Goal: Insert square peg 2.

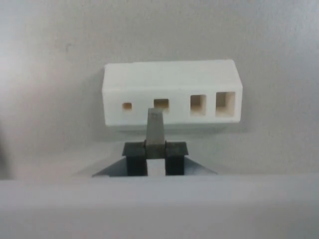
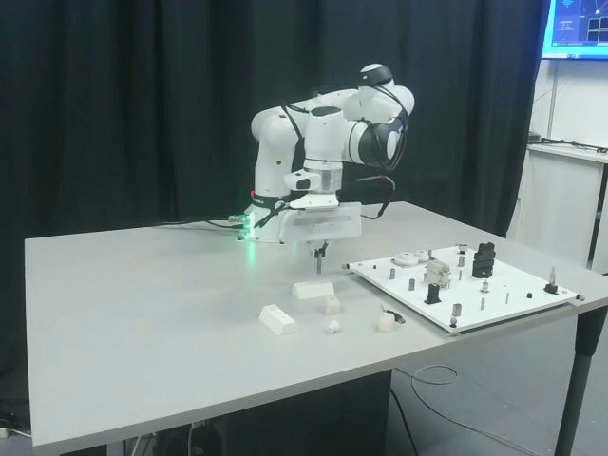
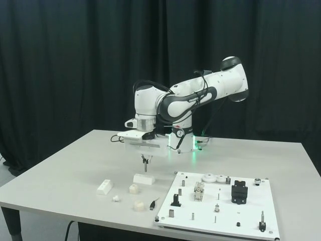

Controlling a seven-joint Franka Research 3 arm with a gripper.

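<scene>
Wrist view: the black 2-fingered gripper (image 1: 155, 157) is closed on a slim grey square metal peg (image 1: 155, 128), clamped at its upper end. The peg's free tip hangs above the white rectangular plastic block with 4 square holes (image 1: 172, 93), in line with the 2nd-smallest hole (image 1: 161, 103). Room views: the block (image 2: 313, 289) lies on the grey table (image 2: 142, 294), near a white board of fixtures (image 2: 503, 290).

matt white plastic block (image 1: 172, 93), dull grey metal peg (image 1: 155, 128).
</scene>
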